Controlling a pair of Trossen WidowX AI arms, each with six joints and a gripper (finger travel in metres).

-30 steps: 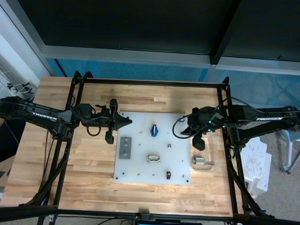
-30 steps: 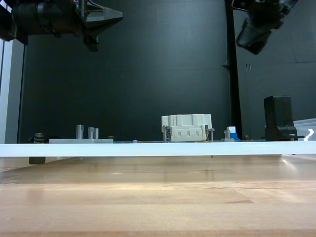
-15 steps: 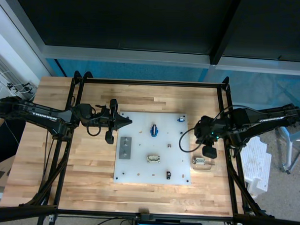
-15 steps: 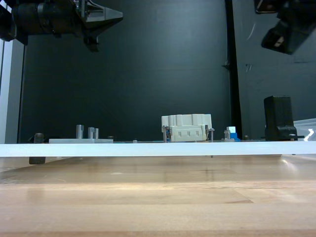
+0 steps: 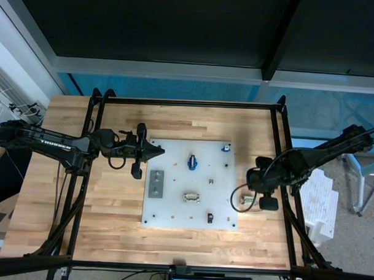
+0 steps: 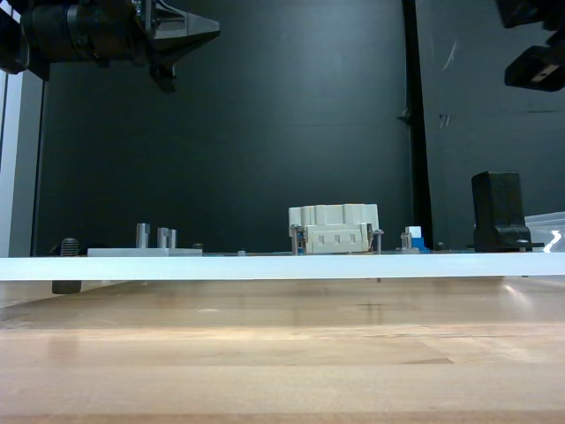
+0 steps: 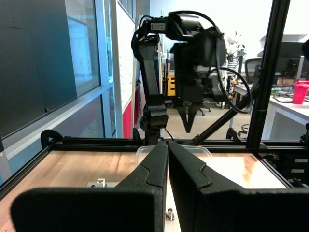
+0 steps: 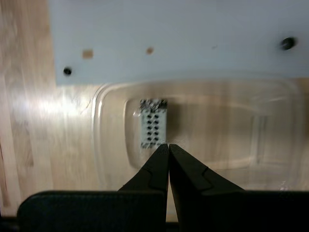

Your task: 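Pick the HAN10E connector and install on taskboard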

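The HAN10E connector (image 5: 247, 200) lies in a clear tray just right of the taskboard (image 5: 172, 208). In the right wrist view the connector (image 8: 153, 123) is a small beige block with rows of pin holes, just past my right gripper (image 8: 169, 145), which is shut and empty. That gripper (image 5: 268, 202) hangs well above the tray, and its dark body shows high up in the low view (image 6: 536, 67). My left gripper (image 5: 158, 151) is shut and empty, raised over the board's far left corner. A matching beige socket (image 5: 191, 196) stands on the board.
The clear tray (image 8: 100, 145) lies against the white board's right edge (image 8: 169, 34). On the board sit a grey metal block (image 5: 156, 183), a blue piece (image 5: 192, 162) and a black part (image 5: 210, 217). Black frame posts stand at the table's sides.
The right arm has swung from above the board's right edge toward the near right, and now hangs over the tray. The left arm has not moved.
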